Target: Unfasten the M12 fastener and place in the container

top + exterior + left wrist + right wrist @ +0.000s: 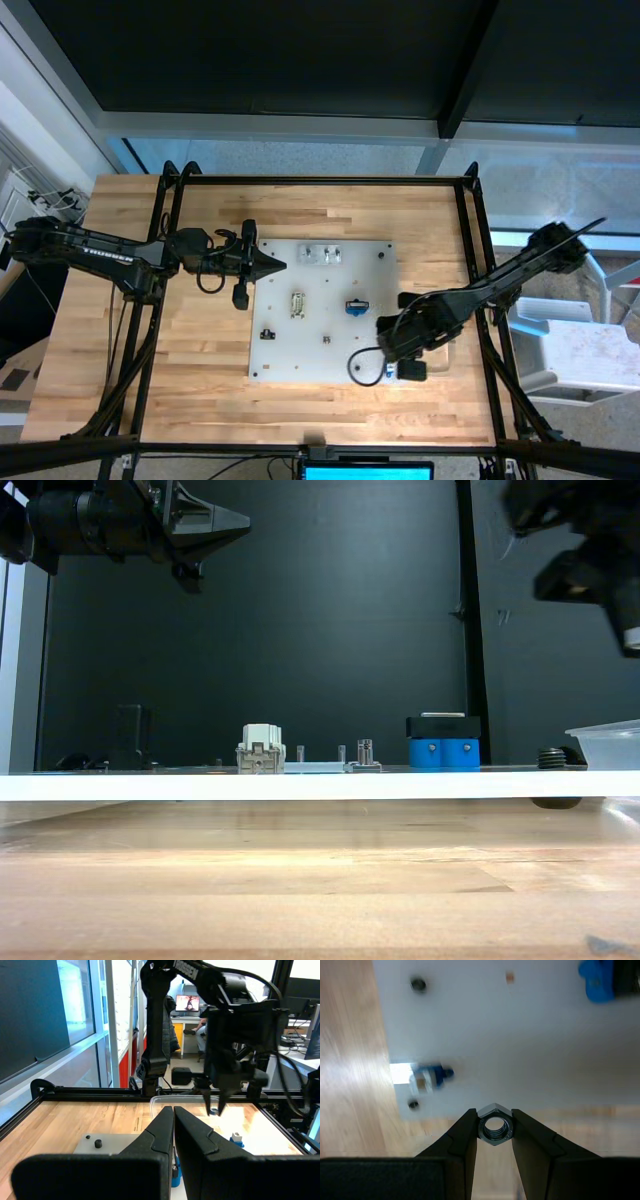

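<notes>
The small silver nut [495, 1128] is pinched between the two fingers of my right gripper [494, 1127], lifted off the board. Below it lie the white board [520, 1050] and its near edge. In the high view the right gripper [396, 350] hangs over the board's near right part, beside the clear container [455, 345]. From table height the black ribbed stud [553, 757] stands bare in front of the container [606, 742]. My left gripper [173, 1110] is shut on nothing and hovers over the board's far left edge [265, 265].
On the white board [300, 345] stand a grey connector [297, 303], a blue block [357, 307], a silver post [364, 750] and clear parts at the back [322, 255]. A black frame [470, 260] borders the table.
</notes>
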`<state>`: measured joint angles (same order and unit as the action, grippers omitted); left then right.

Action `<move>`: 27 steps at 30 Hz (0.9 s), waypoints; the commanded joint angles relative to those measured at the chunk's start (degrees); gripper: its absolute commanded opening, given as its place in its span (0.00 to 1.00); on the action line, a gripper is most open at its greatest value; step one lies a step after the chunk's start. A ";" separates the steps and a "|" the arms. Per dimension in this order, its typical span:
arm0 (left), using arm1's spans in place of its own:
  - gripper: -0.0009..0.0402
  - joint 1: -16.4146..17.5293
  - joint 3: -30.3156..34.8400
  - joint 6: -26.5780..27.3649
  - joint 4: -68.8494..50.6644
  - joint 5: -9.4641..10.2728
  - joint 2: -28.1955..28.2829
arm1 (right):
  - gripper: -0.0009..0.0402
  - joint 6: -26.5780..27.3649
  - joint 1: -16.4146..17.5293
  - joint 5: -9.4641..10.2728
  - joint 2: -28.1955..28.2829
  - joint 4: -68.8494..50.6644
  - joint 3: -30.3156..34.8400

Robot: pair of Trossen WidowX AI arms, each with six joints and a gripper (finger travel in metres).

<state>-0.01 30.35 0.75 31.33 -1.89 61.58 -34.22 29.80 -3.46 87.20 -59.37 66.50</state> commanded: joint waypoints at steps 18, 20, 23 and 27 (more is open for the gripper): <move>0.02 0.00 0.02 0.00 0.04 -0.02 0.02 | 0.07 -1.53 4.07 0.55 -14.60 0.04 -15.63; 0.02 0.02 0.02 0.00 0.04 -0.02 0.02 | 0.13 -1.49 4.11 0.55 -14.60 0.02 -15.63; 0.02 0.02 0.02 0.00 0.04 -0.02 0.02 | 0.24 -1.31 4.17 0.52 -14.60 0.02 -15.69; 0.02 0.00 0.02 0.00 0.04 -0.02 0.02 | 0.39 -1.05 4.24 0.50 -14.56 -0.24 -15.80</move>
<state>-0.01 30.35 0.75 31.35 -1.91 61.58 -35.44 34.02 -2.90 72.58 -59.46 50.68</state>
